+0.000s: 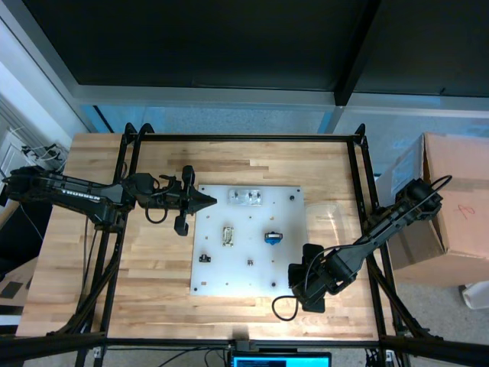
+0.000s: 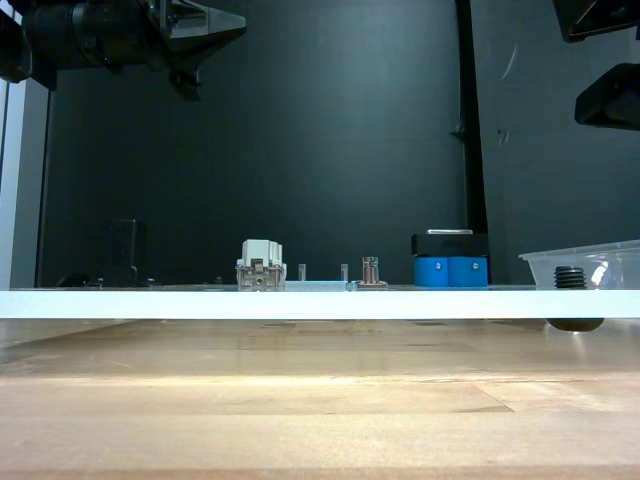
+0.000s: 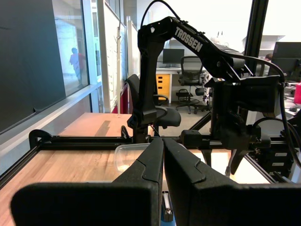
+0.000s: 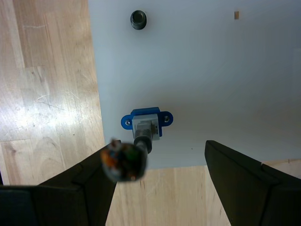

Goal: Remove the RJ45 connector from the taskboard and place in the container

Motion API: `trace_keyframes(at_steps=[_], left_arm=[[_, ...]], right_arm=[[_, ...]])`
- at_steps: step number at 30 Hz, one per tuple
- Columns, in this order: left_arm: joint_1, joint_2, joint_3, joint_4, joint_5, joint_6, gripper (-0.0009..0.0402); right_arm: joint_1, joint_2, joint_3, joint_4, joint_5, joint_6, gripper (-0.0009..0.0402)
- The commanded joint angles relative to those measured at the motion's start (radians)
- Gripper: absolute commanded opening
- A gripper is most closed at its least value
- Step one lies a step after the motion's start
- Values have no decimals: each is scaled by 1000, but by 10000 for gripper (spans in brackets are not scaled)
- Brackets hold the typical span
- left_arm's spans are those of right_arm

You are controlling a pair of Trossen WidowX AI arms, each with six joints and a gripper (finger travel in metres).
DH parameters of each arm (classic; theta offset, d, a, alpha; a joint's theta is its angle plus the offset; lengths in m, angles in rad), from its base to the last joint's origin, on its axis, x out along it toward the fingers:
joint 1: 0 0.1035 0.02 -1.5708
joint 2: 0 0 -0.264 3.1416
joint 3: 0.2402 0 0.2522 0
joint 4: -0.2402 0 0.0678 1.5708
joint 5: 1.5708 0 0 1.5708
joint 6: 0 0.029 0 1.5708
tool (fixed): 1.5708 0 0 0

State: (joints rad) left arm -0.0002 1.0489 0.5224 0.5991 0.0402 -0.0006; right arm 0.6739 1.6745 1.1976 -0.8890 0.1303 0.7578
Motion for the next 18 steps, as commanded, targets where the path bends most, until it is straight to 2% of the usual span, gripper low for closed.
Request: trace_keyframes(at_steps=[1, 7, 18], left_arm=[[0, 0, 0, 0, 0, 0, 0], [0, 0, 0, 0, 0, 0, 0], [0, 0, 0, 0, 0, 0, 0]], right_arm=[[1, -1, 7, -7, -3, 0, 249], [3, -10, 60, -24, 0, -57, 235], [1, 16, 61, -9, 0, -93, 212]])
